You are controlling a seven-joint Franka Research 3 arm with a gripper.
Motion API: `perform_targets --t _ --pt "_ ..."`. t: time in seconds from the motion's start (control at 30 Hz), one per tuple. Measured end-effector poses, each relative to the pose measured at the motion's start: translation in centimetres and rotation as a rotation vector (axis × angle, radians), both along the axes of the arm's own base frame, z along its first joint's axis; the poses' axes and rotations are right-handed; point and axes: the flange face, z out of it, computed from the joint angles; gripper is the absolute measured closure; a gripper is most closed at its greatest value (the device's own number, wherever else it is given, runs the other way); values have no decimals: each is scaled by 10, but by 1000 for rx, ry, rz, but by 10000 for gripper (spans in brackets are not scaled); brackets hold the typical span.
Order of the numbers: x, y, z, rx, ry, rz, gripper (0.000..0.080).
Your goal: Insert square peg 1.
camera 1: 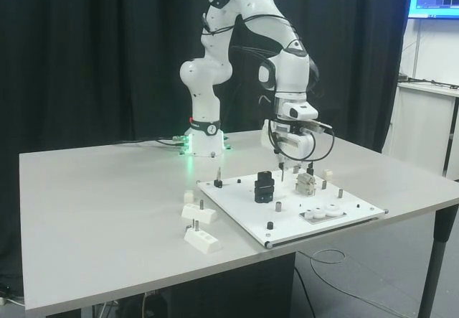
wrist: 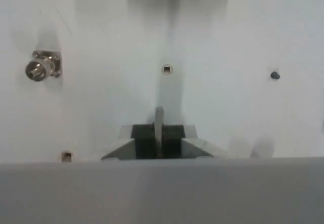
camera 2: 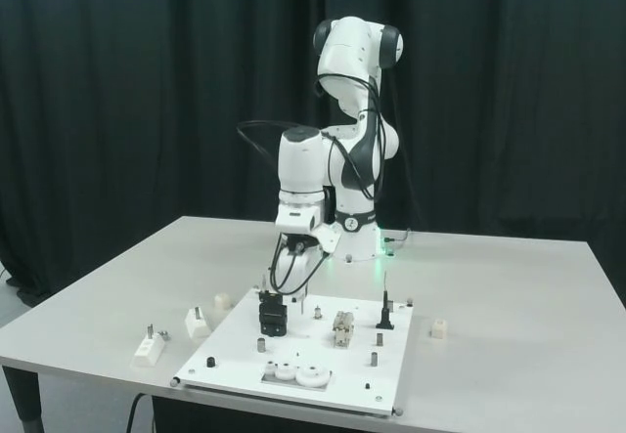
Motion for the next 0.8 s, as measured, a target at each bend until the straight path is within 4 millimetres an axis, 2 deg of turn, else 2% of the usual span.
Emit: perform_targets --t 0.8 --pt "-1 6 -24 -16 -24 6 779"
